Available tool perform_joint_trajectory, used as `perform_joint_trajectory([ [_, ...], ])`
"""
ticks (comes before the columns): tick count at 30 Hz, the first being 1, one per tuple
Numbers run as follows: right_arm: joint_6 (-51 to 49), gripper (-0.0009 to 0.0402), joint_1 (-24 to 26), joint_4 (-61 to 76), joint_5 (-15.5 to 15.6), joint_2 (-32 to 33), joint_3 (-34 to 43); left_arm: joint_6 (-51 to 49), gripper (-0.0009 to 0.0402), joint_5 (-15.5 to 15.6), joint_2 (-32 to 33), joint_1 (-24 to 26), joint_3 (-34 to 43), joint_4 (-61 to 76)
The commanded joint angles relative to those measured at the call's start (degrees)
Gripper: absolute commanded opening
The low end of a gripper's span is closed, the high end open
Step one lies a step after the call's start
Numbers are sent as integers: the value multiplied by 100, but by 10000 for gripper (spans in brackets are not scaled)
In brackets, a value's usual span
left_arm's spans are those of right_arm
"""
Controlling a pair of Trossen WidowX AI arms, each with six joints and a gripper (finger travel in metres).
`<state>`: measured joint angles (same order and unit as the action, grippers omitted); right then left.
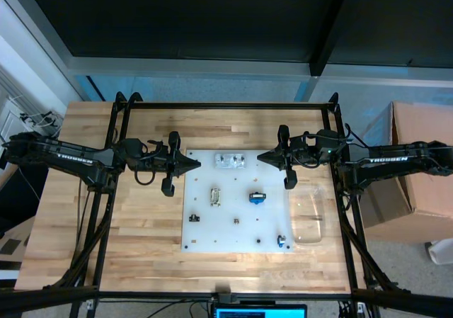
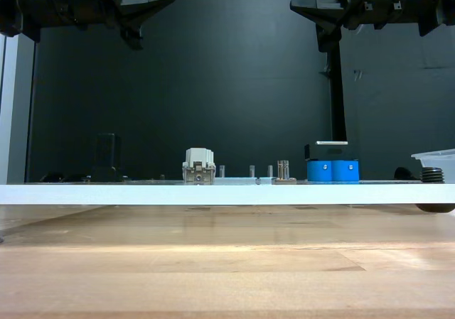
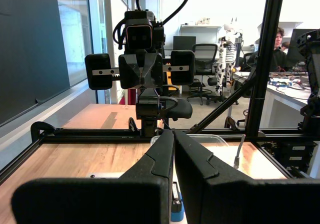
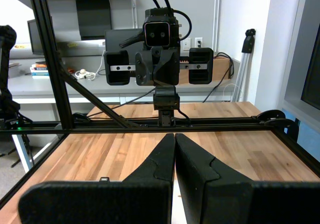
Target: Remove the RJ45 connector from the taskboard and place in the container
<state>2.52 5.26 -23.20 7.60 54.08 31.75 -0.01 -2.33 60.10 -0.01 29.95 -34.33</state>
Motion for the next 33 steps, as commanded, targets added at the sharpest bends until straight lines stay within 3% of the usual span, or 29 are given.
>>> perform_joint_trajectory([
  [1, 0, 0, -2, -2, -2, 2, 0, 0, 0, 0, 2, 2, 0, 0],
  [25, 195, 0, -17, 55, -7, 2, 0, 0, 0, 0, 2, 2, 0, 0],
  [30, 195, 0, -76, 907, -103, -136, 103, 0, 0, 0, 2, 2, 0, 0],
  [33, 125, 0, -201, 1622, -323, -343, 205, 0, 0, 0, 2, 2, 0, -2],
])
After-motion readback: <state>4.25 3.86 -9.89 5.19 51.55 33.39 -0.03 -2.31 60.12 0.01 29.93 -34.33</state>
